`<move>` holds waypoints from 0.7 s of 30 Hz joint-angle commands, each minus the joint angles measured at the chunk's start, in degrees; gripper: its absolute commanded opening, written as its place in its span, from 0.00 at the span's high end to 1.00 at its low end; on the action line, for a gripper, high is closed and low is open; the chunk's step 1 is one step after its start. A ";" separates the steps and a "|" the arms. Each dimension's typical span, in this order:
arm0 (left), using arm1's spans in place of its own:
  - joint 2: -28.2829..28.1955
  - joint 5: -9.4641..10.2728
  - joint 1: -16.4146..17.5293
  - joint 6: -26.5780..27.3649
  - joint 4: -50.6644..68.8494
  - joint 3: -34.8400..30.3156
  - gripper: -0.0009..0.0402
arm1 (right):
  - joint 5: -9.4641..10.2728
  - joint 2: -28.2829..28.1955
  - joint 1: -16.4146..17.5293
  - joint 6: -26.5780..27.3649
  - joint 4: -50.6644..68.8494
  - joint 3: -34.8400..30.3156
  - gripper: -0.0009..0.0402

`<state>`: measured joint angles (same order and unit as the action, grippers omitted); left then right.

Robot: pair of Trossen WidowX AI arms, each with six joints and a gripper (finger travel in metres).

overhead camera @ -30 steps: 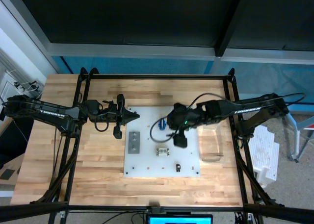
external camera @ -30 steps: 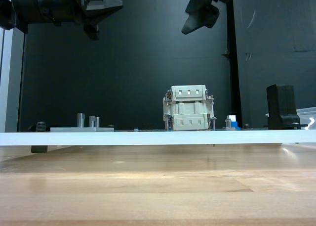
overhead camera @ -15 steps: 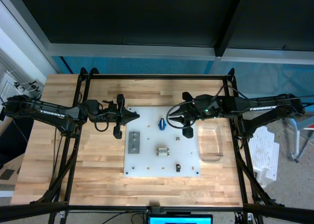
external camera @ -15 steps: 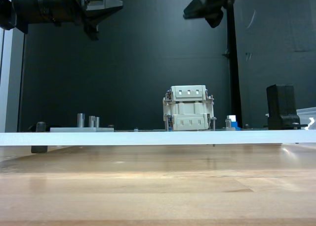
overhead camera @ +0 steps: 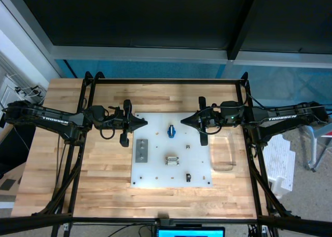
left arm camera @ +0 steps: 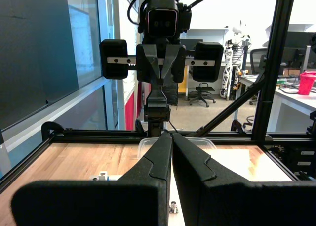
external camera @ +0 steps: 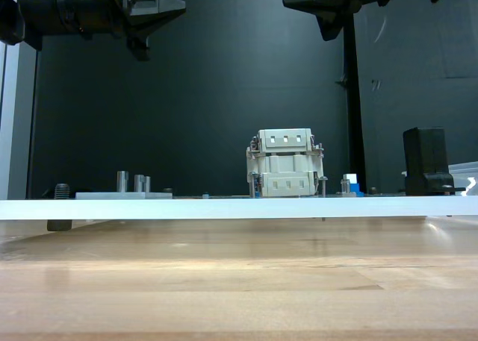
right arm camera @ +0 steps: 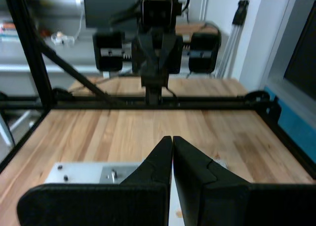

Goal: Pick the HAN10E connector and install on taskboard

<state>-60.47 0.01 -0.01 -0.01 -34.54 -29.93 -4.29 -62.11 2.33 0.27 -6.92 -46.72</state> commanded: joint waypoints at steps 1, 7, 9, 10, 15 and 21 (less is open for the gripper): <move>0.00 0.00 0.00 0.00 -0.02 -0.02 0.98 | 1.57 0.68 -0.68 0.22 -4.55 2.27 0.98; 0.00 0.00 0.00 0.00 0.00 -0.02 0.98 | 3.41 1.77 -2.62 -1.57 -12.52 6.73 0.98; 0.00 0.00 0.00 0.00 0.00 -0.02 0.98 | 4.13 2.23 -3.13 -2.99 -14.91 8.13 0.98; 0.00 0.00 0.00 0.00 -0.02 -0.02 0.98 | 4.13 2.45 -3.32 -3.30 -15.69 8.74 0.98; 0.00 0.00 0.00 0.00 -0.02 -0.02 0.98 | 3.69 4.07 -3.76 -4.13 -17.84 11.30 0.98; 0.00 0.00 0.00 0.00 0.00 -0.02 0.98 | 3.91 5.49 -4.13 -5.40 -18.29 13.51 0.98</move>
